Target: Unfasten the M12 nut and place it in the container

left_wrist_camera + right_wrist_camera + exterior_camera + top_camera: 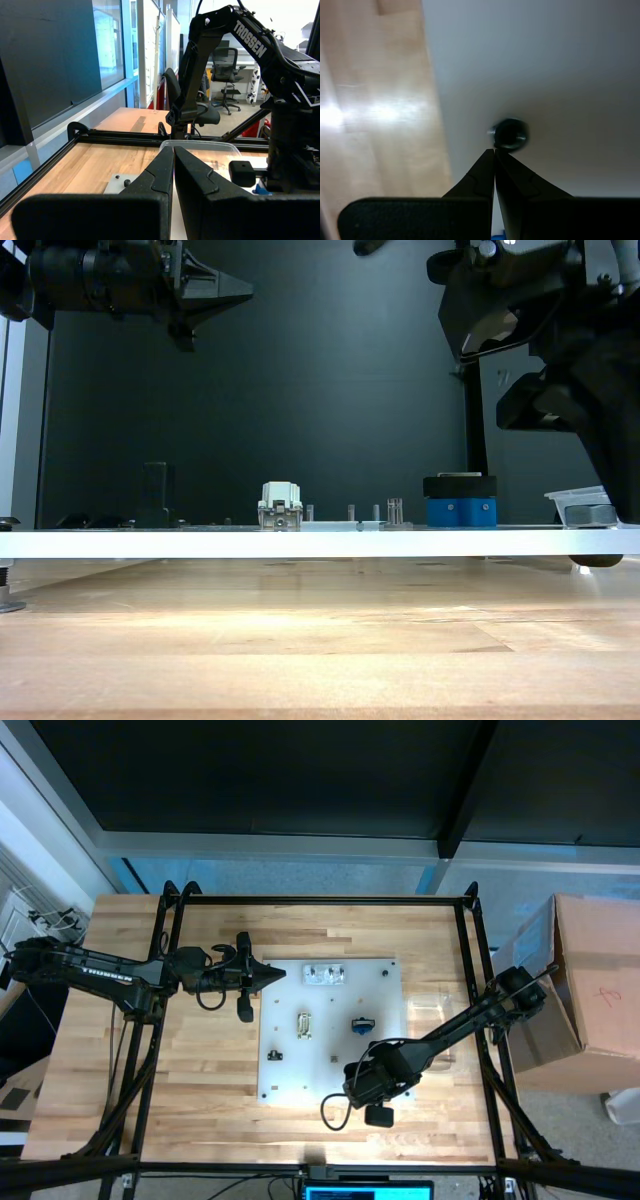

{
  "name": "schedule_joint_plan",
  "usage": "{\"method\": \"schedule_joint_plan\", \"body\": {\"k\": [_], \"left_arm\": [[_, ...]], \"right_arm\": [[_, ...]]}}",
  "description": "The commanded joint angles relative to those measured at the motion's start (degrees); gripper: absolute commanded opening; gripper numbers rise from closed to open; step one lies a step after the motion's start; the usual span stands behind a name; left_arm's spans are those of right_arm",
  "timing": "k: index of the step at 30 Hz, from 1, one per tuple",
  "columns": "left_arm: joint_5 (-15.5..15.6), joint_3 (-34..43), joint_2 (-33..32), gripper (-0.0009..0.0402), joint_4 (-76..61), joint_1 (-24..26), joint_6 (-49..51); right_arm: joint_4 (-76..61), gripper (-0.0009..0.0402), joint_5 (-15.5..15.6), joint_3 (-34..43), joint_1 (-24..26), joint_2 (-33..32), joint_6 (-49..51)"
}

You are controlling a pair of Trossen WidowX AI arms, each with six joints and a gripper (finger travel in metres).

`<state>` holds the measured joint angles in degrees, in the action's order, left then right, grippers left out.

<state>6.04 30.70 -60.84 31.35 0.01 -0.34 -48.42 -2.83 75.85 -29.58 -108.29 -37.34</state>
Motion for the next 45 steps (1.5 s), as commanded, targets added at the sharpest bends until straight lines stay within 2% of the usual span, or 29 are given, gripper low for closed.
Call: {"method": "schedule_joint_plan", "body": {"k": [1, 6, 12, 16, 22, 36, 41, 45], "left_arm": [[-0.02, 0.02, -0.02, 0.0000, 0.02, 0.00, -0.02], [-0.02, 0.02, -0.02, 0.0000, 0.00, 0.00, -0.02], [-0.02, 0.02, -0.02, 0.0000, 0.02, 0.00, -0.02], [0.00, 0.00, -0.02, 0.0000, 0.04, 0.00, -0.02], [-0.02, 0.02, -0.02, 0.0000, 0.02, -0.02, -0.02], [-0.02, 0.02, -0.02, 0.0000, 0.02, 0.00, -0.02], [-0.02, 0.02, -0.02, 0.0000, 0.02, 0.00, -0.02], [-0.02, 0.02, -0.02, 0.0000, 0.02, -0.02, -0.02]], "right_arm": [[-4.98, 0.0000, -10.69, 0.50, -0.07, 1.42, -4.20], [-5.11, 0.0000, -6.91, 0.48, -0.04, 2.58, -4.22], [-4.39, 0.0000, 2.10, 1.01, -0.07, 3.48, -4.17], [-4.42, 0.0000, 6.10, 3.30, -0.04, 3.74, -3.65], [-3.74, 0.0000, 7.23, 4.00, -0.09, 2.73, -2.84], [1.18, 0.0000, 6.91, 2.21, -0.24, -1.46, -1.22], [1.01, 0.0000, 5.20, 2.16, -0.13, -1.44, -1.25], [0.72, 0.0000, 5.16, 2.16, -0.04, -1.44, -1.22]]}}
